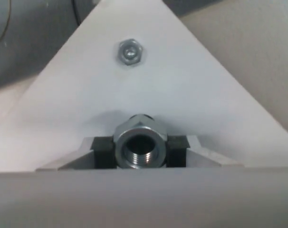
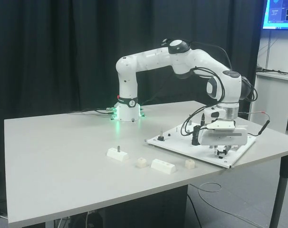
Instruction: Insert bolt 4.
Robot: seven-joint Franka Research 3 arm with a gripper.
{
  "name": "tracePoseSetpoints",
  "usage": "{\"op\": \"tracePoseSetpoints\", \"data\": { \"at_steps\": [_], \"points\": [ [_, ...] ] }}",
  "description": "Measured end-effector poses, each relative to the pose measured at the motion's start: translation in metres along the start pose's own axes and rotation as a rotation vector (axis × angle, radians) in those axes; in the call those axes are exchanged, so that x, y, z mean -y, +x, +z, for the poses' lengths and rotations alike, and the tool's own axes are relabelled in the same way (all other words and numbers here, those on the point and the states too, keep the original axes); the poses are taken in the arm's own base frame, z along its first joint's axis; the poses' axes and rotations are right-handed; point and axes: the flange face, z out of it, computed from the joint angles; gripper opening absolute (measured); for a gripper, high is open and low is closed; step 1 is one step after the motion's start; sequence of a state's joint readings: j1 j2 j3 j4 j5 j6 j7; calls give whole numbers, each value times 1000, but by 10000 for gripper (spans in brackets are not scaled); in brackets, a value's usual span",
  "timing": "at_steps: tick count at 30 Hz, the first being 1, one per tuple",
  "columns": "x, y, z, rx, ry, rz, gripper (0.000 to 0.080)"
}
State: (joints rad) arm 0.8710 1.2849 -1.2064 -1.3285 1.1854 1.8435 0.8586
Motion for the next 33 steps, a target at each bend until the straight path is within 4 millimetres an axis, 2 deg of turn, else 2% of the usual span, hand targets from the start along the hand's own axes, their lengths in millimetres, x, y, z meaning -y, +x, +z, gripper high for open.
{"op": "tracePoseSetpoints", "data": {
  "at_steps": [33],
  "points": [
    [0,-2,0,-7,16,751,225]
  ]
}}
